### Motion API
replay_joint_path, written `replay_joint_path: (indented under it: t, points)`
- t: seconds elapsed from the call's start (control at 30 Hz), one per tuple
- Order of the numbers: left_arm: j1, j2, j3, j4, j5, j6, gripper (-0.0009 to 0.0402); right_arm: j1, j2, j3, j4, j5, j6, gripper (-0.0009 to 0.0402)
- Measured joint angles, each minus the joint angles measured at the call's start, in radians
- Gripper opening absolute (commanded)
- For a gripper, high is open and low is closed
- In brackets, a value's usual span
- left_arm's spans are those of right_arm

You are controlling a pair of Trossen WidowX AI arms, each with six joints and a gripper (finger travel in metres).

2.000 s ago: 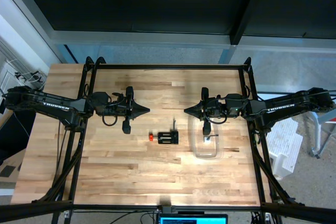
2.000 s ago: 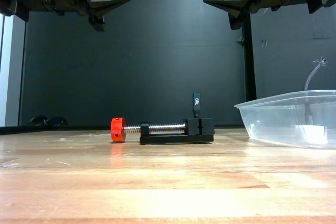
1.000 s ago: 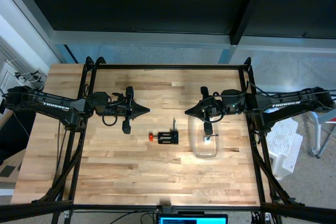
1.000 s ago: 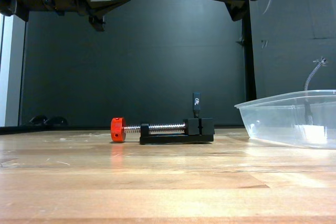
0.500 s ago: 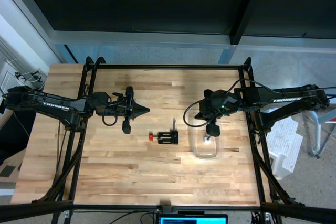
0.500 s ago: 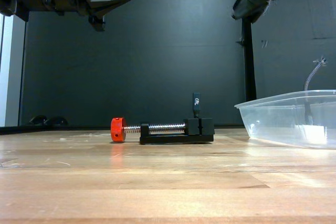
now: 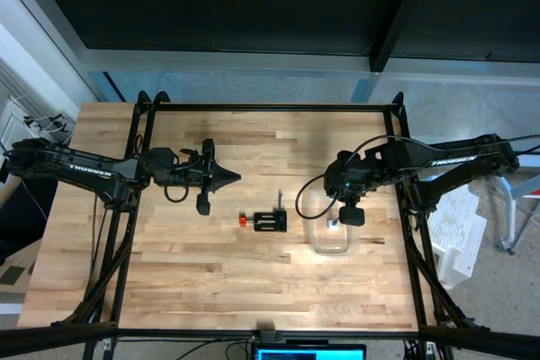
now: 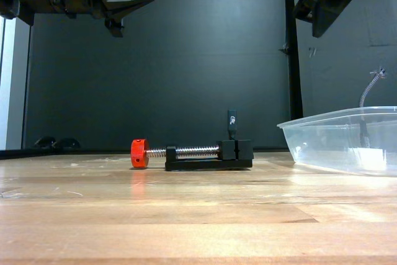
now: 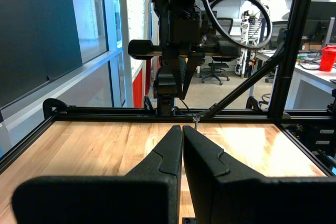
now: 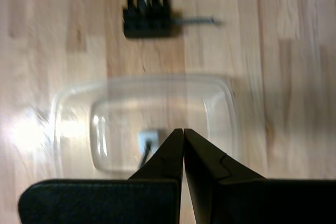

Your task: Pick the USB-C connector and install on taskboard

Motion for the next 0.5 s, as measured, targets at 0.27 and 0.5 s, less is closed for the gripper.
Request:
replay_joint_path:
  t: [0.27,0.5]
  points:
    - [0.0,0.0,0.0,0.0,0.0,0.0,0.0,0.052,0.056,0.042,-0.068,-0.001,0.031,0.0]
    - [0.0,0.0,0.0,0.0,0.0,0.0,0.0,0.086,0.069,0.04,-0.085,0.0,0.051,0.0]
